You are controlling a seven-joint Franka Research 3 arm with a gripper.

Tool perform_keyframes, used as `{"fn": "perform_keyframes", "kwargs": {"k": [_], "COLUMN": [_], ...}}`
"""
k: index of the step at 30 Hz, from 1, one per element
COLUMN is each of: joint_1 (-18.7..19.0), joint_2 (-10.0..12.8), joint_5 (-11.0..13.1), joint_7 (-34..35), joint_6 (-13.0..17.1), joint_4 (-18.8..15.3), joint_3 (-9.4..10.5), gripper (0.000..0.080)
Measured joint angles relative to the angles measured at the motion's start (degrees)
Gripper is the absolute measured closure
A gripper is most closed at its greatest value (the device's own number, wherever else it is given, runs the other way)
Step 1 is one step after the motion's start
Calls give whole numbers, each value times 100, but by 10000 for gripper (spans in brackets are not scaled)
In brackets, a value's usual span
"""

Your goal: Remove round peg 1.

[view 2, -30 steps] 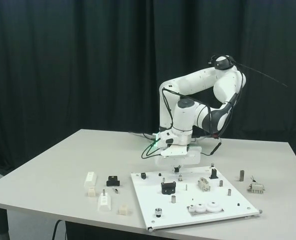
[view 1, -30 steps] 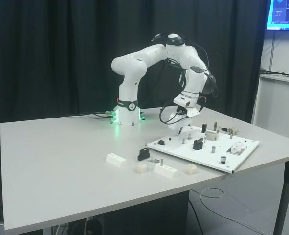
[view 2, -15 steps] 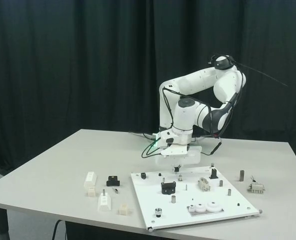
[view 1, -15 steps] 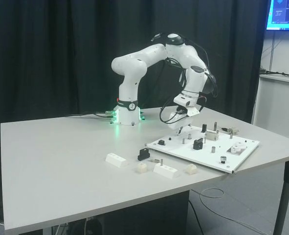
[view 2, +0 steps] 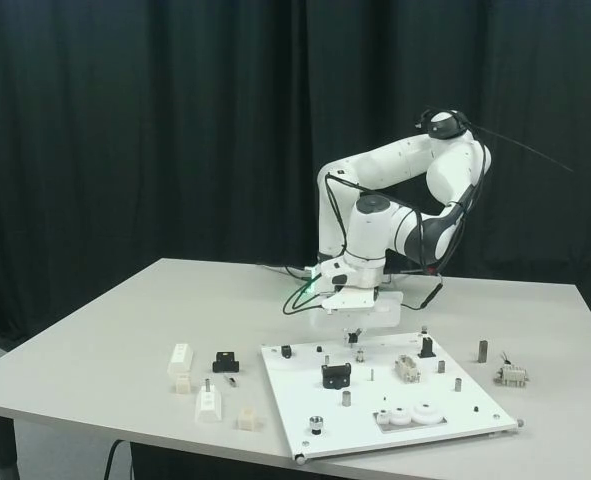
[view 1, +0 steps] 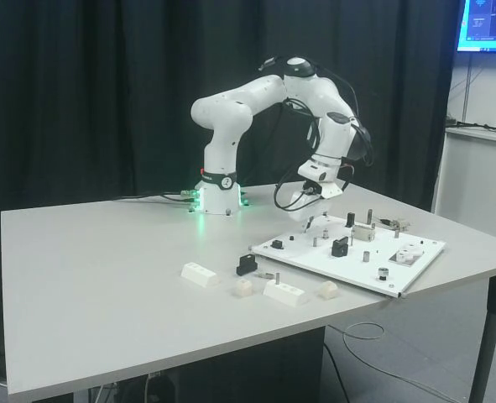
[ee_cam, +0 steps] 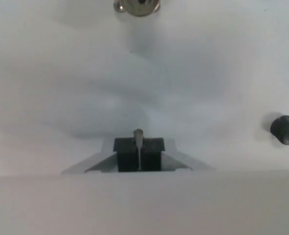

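Gripper (ee_cam: 138, 154) is pinching shut on round peg 1 (ee_cam: 138, 138) – a slim grey pin poking out between the black pads, hanging over the white board (view 2: 295, 420) near its far edge; whether it is clear of its hole, cannot tell. Risk, judging from here: the thin pin is sitting in a shallow pinch, so a tilt or sideways pull could be slipping or jamming it. Black knob (ee_cam: 285, 129) and metal stud (ee_cam: 137, 5) are standing near on the board – neither is blocking a straight lift.
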Motion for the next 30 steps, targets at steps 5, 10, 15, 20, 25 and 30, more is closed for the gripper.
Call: {"fn": "perform_keyframes", "kwargs": {"k": [5,10,15,20,25,30], "joint_1": [42,98,175,253,312,323], "joint_2": [-1,-5,-19,-20,-20,-20], "joint_5": [1,9,16,-40,-97,-116], "joint_7": [0,0,0,0,0,0], "joint_6": [2,-1,-17,-75,-163,-290], "joint_4": [-29,-75,-142,-210,-266,-284], "joint_3": [-52,-120,-233,-398,-595,-751], "gripper": [781,781,781,781,788,788]}}
